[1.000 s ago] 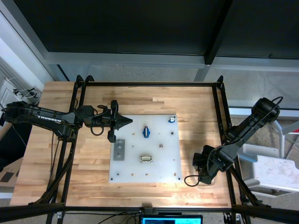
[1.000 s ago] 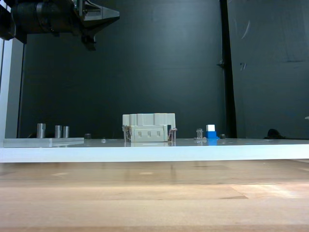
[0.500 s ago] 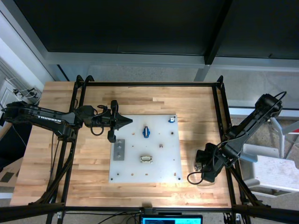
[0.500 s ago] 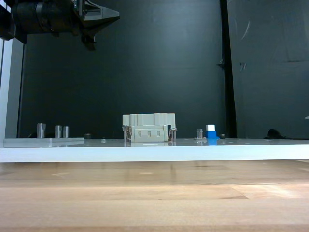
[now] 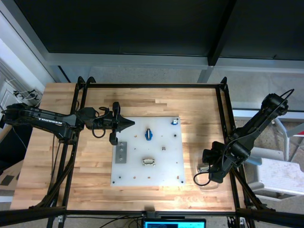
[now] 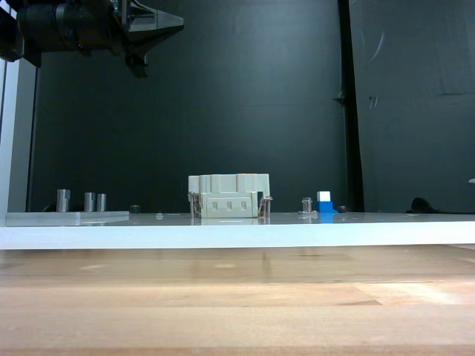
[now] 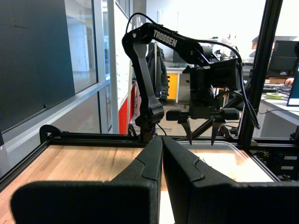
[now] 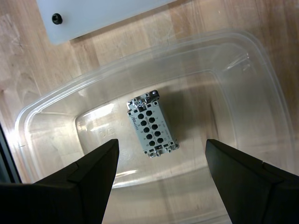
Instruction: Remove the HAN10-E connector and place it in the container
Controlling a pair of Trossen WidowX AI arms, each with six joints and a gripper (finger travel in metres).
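The HAN10-E connector, a light-grey block with two rows of dark pin holes, lies flat on the floor of the clear container. My right gripper hangs open straight above it, its fingers apart from the connector. In the high view the connector shows as a pale spot beside the right gripper, right of the white board. The left gripper is shut and hovers over the board's left edge, high above it in the low view.
The white board carries a grey socket housing, a flat grey block with three holes and a small blue piece. Black frame rails run along the table's sides and back.
The right arm has drawn up and to the right, away from the container, leaving the connector lying in it. The left arm has not moved.
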